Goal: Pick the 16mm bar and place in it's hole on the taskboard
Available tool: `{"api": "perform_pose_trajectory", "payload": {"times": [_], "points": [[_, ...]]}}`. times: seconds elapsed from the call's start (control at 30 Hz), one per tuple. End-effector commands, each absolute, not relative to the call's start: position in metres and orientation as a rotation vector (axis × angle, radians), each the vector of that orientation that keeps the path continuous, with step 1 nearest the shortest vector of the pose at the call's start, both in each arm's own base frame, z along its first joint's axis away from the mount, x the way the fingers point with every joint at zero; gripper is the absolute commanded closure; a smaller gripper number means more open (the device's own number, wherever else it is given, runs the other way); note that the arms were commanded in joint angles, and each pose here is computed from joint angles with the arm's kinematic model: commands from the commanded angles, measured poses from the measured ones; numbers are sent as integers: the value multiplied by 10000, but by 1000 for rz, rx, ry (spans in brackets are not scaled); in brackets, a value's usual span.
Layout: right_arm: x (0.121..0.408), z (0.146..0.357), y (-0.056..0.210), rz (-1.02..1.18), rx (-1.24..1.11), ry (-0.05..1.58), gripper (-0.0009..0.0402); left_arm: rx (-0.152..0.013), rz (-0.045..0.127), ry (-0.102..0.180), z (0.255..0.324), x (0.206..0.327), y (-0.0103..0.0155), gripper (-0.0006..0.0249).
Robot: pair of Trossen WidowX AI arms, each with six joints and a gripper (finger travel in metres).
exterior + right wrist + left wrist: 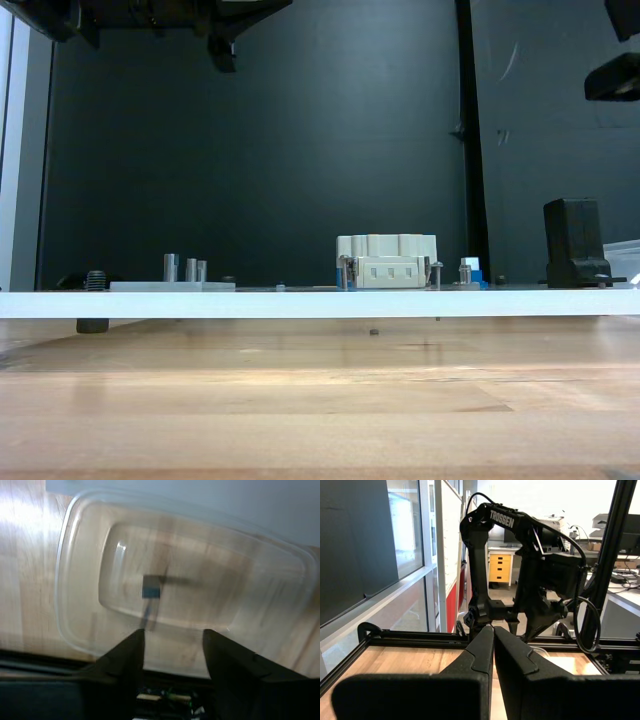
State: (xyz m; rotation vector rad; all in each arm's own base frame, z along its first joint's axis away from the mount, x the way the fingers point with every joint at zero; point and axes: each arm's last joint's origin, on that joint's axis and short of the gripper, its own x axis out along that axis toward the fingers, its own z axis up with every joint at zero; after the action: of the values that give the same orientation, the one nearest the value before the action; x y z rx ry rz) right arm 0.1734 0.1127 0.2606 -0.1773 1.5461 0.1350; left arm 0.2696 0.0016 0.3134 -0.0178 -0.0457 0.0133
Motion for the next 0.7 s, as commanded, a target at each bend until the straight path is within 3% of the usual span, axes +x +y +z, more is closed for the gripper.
{"api": "perform_pose_trajectory", "payload": {"times": [0.03,0.23,0.7], "points": [[1720,2527,1155,145,-183,1538,181,-18,13,-45,3133,2697,16,243],[1724,2363,1179,161,-180,1510,152,-18,13,-45,3133,2697,17,243],[1680,1964,1167,183,-171,1485,180,-18,13,-46,3133,2697,16,243]]}}
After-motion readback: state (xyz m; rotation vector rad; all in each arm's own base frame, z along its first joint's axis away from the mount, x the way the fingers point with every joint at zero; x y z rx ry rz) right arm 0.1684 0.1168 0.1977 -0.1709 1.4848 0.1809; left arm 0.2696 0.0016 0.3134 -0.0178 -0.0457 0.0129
